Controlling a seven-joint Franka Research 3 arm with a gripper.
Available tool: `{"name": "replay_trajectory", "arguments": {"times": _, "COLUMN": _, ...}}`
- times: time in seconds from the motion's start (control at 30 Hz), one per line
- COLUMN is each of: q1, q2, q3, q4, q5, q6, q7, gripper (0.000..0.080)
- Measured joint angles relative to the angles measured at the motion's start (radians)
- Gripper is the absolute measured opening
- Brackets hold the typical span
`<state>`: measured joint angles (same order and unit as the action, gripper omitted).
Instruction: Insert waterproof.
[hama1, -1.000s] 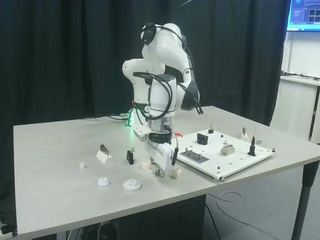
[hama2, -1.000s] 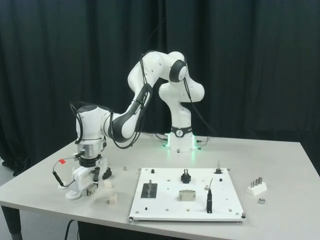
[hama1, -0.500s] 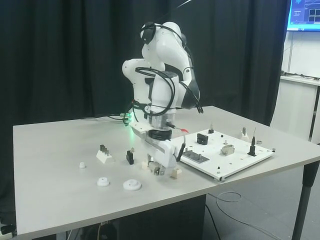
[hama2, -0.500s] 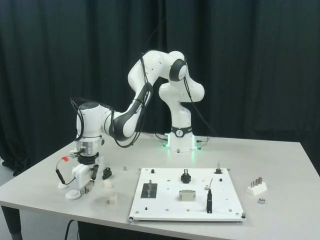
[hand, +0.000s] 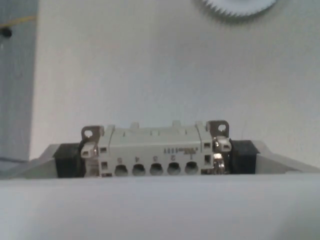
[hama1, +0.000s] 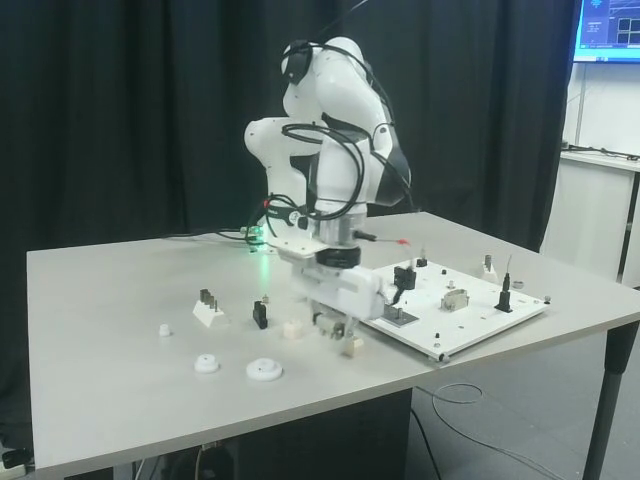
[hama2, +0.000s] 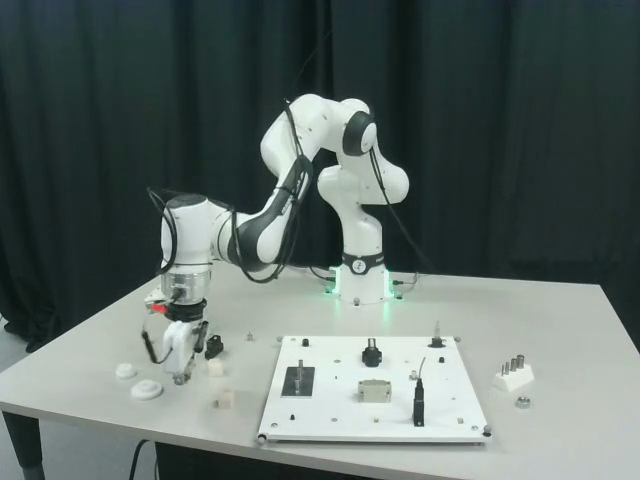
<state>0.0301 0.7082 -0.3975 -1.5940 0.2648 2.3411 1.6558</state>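
In the wrist view a white waterproof connector (hand: 155, 150) with a row of several round holes sits between two black finger pads (hand: 67, 160). My gripper (hand: 156, 161) is shut on it. The gripper (hama1: 333, 328) hangs a little above the grey table, just off the near left corner of the white assembly board (hama1: 480, 322). In the second room view the gripper (hama2: 180, 372) points down, left of the board (hama2: 330, 405). A grey socket (hama2: 373, 390) stands on the board.
On the table around the gripper lie a white cube (hama1: 350, 347), a smaller white cube (hama1: 291, 330), a black part (hama1: 259, 314), a white pin holder (hama1: 208, 308) and two white gears (hama1: 264, 370) (hama1: 206, 364). The table's front edge is close. Black posts (hama2: 418, 408) stand on the board.
The wrist has turned and the hand has risen from near the table surface, carrying the connector a little toward the board.
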Motion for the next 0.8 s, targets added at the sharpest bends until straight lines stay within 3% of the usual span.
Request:
{"name": "replay_trajectory", "arguments": {"times": 0.37, "q1": 0.054, "q2": -0.081, "q3": 0.02, "q4": -0.05, "q5": 0.0, "q6": -0.035, "q7": -0.211, "gripper": 0.0619}}
{"name": "replay_trajectory", "arguments": {"times": 0.8, "q1": 0.158, "q2": -0.205, "q3": 0.023, "q4": -0.187, "q5": 0.0, "q6": -0.045, "q7": -0.499, "gripper": 0.0619}}
